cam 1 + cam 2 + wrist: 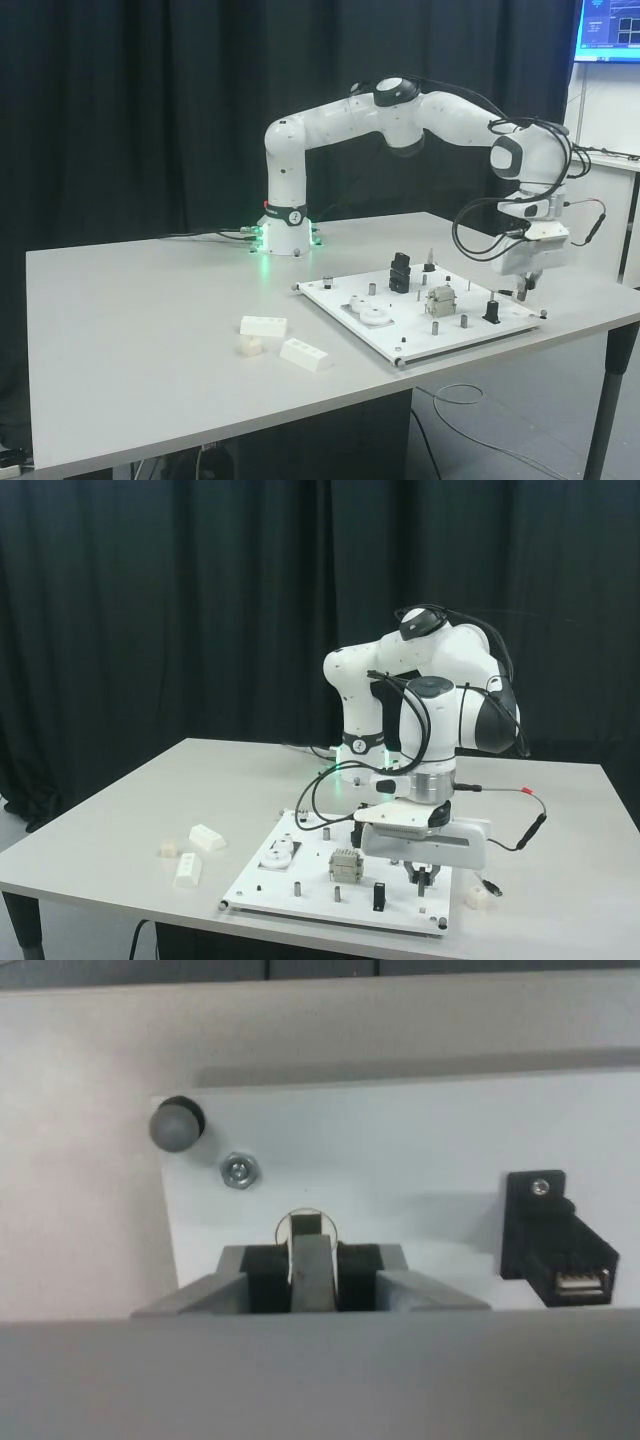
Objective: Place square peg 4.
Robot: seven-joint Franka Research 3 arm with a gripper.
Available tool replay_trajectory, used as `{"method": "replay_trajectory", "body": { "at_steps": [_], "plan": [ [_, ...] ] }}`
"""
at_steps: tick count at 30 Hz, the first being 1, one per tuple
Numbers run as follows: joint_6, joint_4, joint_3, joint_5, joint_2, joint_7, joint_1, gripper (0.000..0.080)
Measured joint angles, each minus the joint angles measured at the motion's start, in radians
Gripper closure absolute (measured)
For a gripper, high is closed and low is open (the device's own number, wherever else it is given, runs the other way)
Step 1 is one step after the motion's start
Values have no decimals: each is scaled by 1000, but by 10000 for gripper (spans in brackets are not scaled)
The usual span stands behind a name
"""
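Note:
My gripper (312, 1285) is shut on a dark grey square peg (312, 1260), which stands upright between the two fingers. In the wrist view the peg's lower end hangs just over a round-edged socket (300, 1222) in the white board (400, 1150). From the first room view the gripper (525, 287) hovers low over the board's (335, 293) far right corner. The second room view shows the gripper (420, 876) over the board's (258, 882) near right part, the peg too small to make out.
A black socket block (555, 1245) stands beside the gripper, with a nut (240, 1170) and a grey rubber foot (177, 1123) at the board's corner. A grey metal part (440, 300) and a white disc (377, 315) sit on the board. White blocks (263, 325) lie on the table.

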Motion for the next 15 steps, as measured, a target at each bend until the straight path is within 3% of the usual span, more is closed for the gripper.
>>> {"method": "replay_trajectory", "body": {
  "at_steps": [15],
  "plan": [
    [-23,37,1,-4,0,16,-25,706]
  ]
}}
